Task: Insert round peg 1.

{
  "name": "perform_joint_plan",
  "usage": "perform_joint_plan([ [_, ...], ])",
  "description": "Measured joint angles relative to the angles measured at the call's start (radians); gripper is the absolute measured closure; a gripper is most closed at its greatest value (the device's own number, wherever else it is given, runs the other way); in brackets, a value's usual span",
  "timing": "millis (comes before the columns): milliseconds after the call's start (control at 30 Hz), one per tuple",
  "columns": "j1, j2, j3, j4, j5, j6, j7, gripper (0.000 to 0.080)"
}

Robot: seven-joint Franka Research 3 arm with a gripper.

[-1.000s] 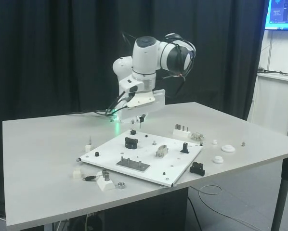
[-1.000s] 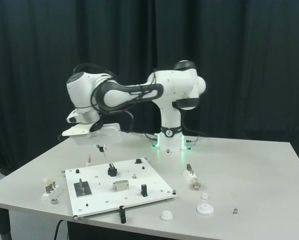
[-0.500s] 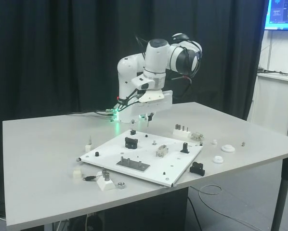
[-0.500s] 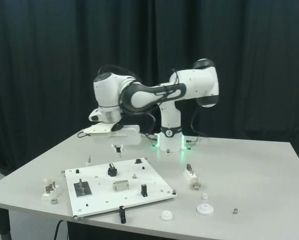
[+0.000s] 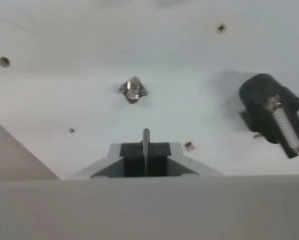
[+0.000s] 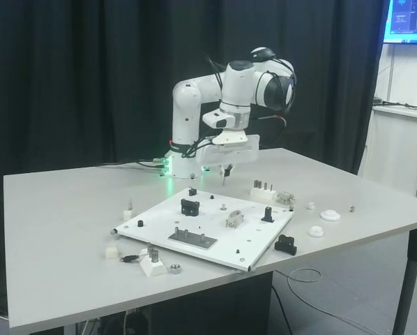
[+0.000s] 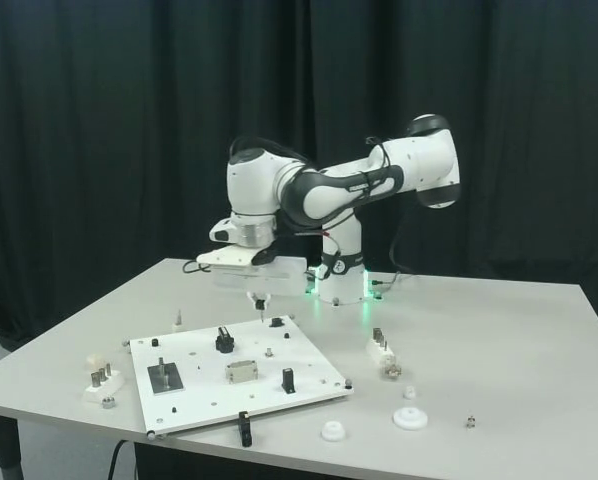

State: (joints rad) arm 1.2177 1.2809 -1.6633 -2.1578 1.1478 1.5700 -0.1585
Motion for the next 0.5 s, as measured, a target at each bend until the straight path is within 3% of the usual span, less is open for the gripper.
perform_joint_plan([
  [500,0.137,-0.02,0.0,-0.125,0.064,0.103,0.062,0.0788],
])
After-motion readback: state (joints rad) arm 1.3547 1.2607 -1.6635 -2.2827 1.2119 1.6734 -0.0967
